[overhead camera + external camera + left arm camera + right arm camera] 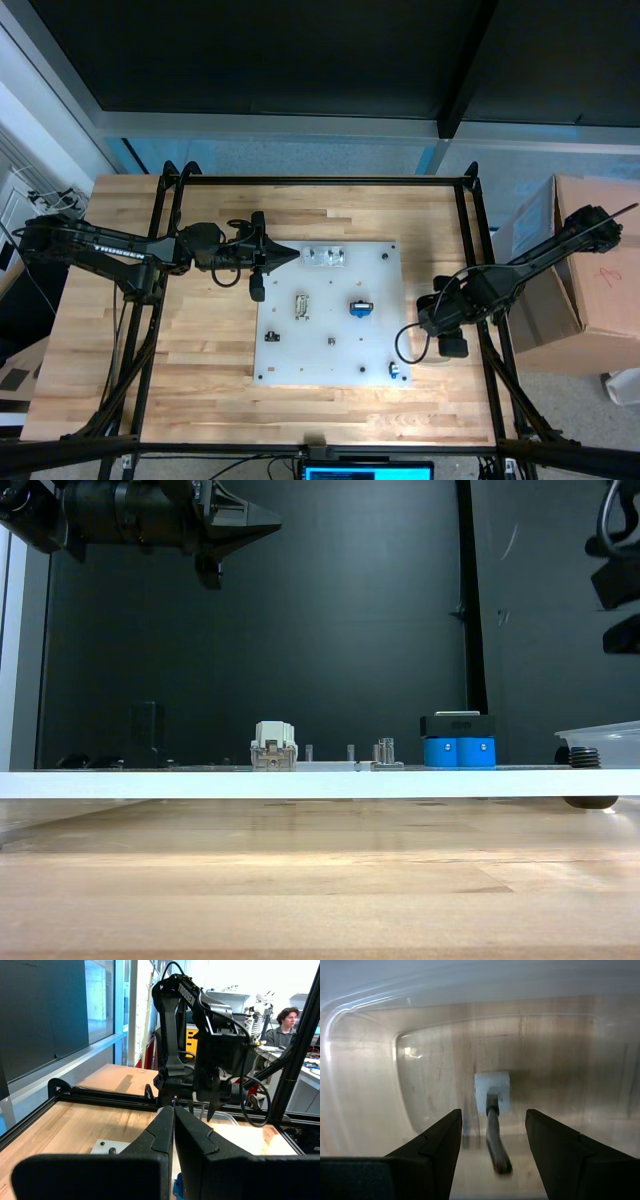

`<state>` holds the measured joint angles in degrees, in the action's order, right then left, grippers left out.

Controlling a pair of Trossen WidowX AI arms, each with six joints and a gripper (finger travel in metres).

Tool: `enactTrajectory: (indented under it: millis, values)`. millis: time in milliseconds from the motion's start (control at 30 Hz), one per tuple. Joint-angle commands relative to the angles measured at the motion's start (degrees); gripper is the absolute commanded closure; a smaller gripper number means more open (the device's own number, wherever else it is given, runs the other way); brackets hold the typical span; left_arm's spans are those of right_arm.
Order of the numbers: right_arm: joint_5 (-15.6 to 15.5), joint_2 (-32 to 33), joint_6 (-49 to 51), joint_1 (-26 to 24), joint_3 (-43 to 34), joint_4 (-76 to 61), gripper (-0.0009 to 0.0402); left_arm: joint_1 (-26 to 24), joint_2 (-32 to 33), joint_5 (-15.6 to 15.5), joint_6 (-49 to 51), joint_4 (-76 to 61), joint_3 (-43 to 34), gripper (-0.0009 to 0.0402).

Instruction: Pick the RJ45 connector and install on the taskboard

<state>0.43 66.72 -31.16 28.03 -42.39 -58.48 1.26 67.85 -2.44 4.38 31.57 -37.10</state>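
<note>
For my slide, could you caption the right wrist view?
Right gripper open over RJ45 connector lying free in clear tray; left gripper shut above board.

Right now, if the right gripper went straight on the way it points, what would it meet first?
Probably the RJ45 connector, lying free in the clear bin, straight ahead of the open right gripper; depth is unclear. The left gripper, shut, hovers over the board at its left edge.

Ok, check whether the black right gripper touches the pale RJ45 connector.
Apart: right wrist view shows gaps both sides of the connector, free in a clear bin under the open right gripper. Left gripper, shut, hovers over the white board.
</note>
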Motion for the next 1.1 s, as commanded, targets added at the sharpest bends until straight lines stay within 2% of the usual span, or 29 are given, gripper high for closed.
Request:
enactTrajectory:
  millis: [33, 167, 300, 700, 800, 1100]
  values:
    - [0.1, 0.5, 0.0, 0.1, 1.6, 2.3, 0.0217, 0.0, 0.0, 0.0, 0.0, 0.0, 0.0, 0.0393]
    - [0.1, 0.5, 0.0, 0.2, 3.3, 4.1, 0.0229, 0.0, 0.0, 0.0, 0.0, 0.0, 0.0, 0.0393]
    - [0.2, 0.5, 0.1, 0.2, 3.8, 5.1, 0.0259, 0.0, 0.0, 0.0, 0.0, 0.0, 0.0, 0.0393]
    - [0.5, 0.1, 0.3, 0.2, 4.2, 5.0, 0.0398, 0.0, 0.0, 0.0, 0.0, 0.0, 0.0, 0.0393]
    - [0.5, 0.1, 0.3, 0.2, 4.2, 5.0, 0.0385, 0.0, 0.0, 0.0, 0.0, 0.0, 0.0, 0.0393]
    - [0.5, -1.1, 0.6, 0.3, 2.1, 1.7, 0.0391, 0.0, 0.0, 0.0, 0.0, 0.0, 0.0, 0.0393]
